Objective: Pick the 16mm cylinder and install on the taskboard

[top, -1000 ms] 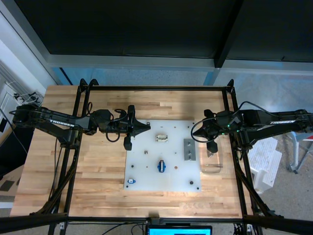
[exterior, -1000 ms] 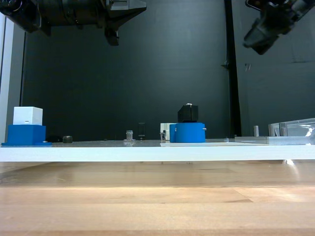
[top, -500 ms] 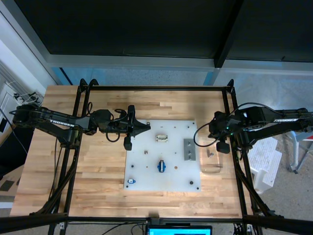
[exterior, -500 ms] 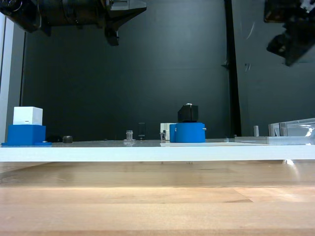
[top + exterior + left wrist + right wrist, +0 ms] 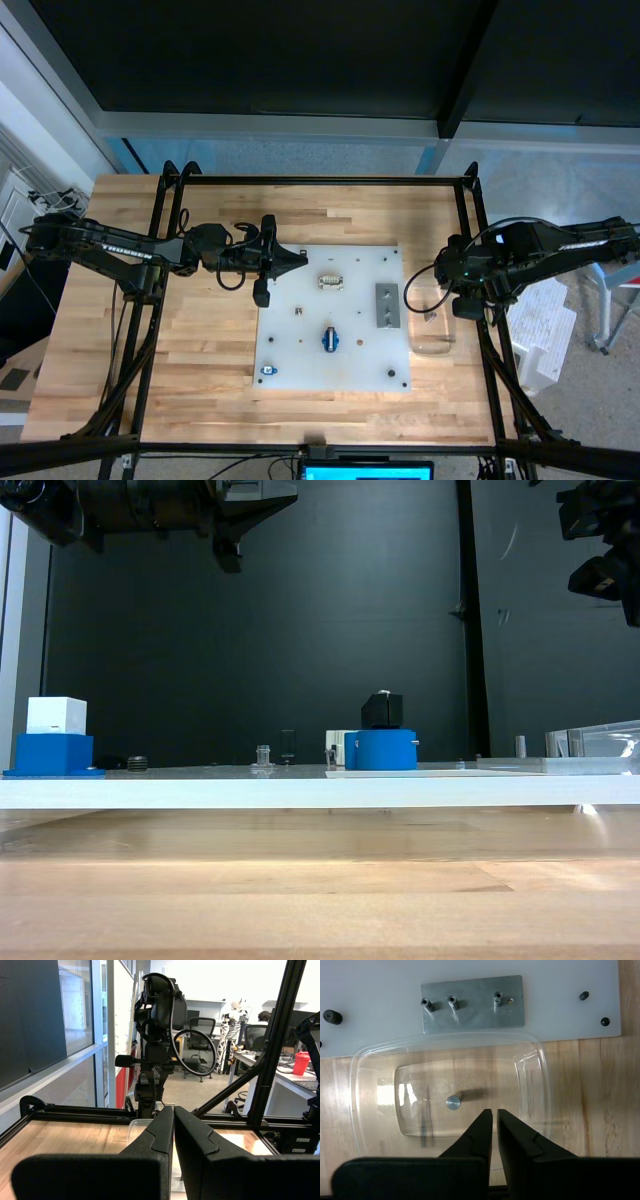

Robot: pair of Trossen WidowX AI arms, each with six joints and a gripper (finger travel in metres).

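Wooden table (image 5: 200, 350) inside a black frame carries the taskboard (image 5: 300, 350), a flat white square lying at mid-table. We note a grey metal block (image 5: 472, 1002) with small pegs on the board's right side and a blue fitting (image 5: 329, 339) near its centre. A clear tray (image 5: 540, 1060) lies on the wood, touching or just beside the board's right edge, next to the block.

The 16mm cylinder (image 5: 453, 1102) is in that tray, near the middle of its floor. It shows its round end face to the right wrist camera, and nothing touches it.

The right gripper (image 5: 494, 1111) hangs above the tray, pointing down. Its fingers are pressed nearly together with only a thin seam between them and hold nothing; the tips are near the cylinder but apart from it.

The left gripper (image 5: 173, 1108) is held high over the board's far left edge, level and pointing toward the right arm. Its fingers are likewise pressed together and empty.
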